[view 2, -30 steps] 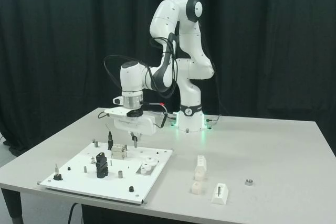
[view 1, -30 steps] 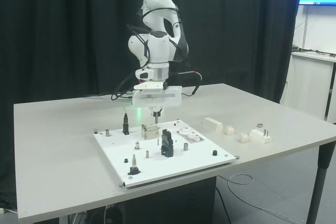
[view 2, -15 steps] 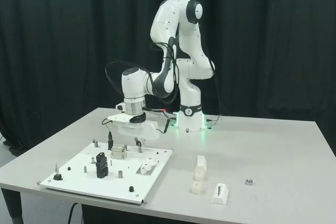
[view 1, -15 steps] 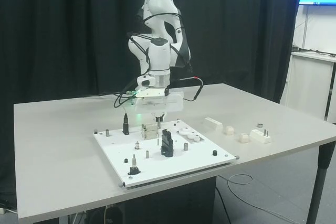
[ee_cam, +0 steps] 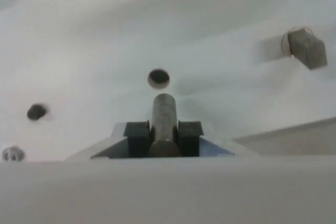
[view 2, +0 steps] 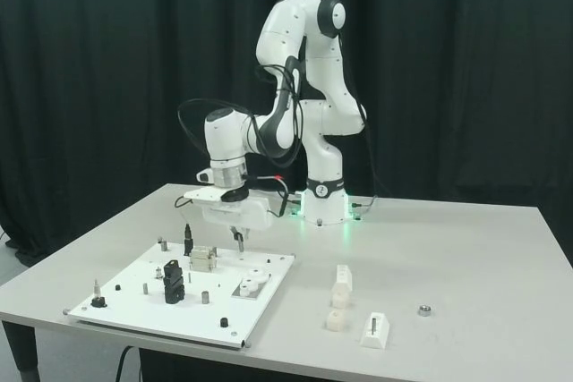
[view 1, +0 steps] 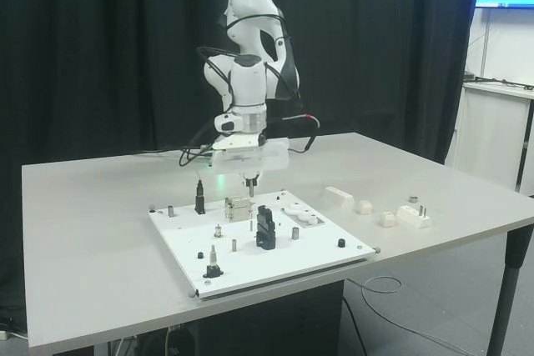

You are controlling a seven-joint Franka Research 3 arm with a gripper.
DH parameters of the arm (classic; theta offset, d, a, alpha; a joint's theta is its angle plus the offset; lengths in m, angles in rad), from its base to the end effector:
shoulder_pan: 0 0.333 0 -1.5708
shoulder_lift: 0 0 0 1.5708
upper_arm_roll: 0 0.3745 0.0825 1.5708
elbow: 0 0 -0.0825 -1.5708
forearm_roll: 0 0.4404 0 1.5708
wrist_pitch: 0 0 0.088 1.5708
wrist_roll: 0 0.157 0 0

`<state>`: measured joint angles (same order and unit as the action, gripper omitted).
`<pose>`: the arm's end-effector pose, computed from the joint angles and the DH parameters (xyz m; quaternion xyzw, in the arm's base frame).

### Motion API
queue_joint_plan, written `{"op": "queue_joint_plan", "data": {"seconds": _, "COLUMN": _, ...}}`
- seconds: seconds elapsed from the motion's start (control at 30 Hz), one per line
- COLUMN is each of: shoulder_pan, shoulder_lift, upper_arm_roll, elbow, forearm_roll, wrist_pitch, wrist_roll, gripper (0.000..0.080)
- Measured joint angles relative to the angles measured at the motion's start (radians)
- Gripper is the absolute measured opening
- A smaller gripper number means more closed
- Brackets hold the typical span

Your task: Insert round peg 3.

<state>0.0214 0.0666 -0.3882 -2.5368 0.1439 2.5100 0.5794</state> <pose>0.4459 -0.1711 0.2032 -0.8600 0.5076 0.0460 0.0225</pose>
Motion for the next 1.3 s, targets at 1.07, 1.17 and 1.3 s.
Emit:
{"op": "queue_joint_plan", "data": {"seconds": 1.07, "shoulder_pan": 0.001, "shoulder_lift": -0.026, "upper_arm_roll": -0.014, "elbow": -0.004, "forearm_roll": 0.001, "wrist_pitch": -0.017, "wrist_roll": -0.031, "gripper": 0.0110}}
{"op": "queue_joint_plan", "data": {"seconds": 1.17, "shoulder_pan": 0.001, "shoulder_lift": -0.022, "upper_arm_roll": -0.013, "elbow": -0.004, "forearm_roll": 0.002, "wrist_pitch": -0.007, "wrist_roll": -0.031, "gripper": 0.0110}}
{"op": "queue_joint_plan", "data": {"seconds": 1.3, "shoulder_pan": 0.003, "shoulder_lift": -0.018, "upper_arm_roll": -0.013, "elbow": -0.006, "forearm_roll": 0.003, "wrist_pitch": 0.005, "wrist_roll": -0.031, "gripper": 0.0110}}
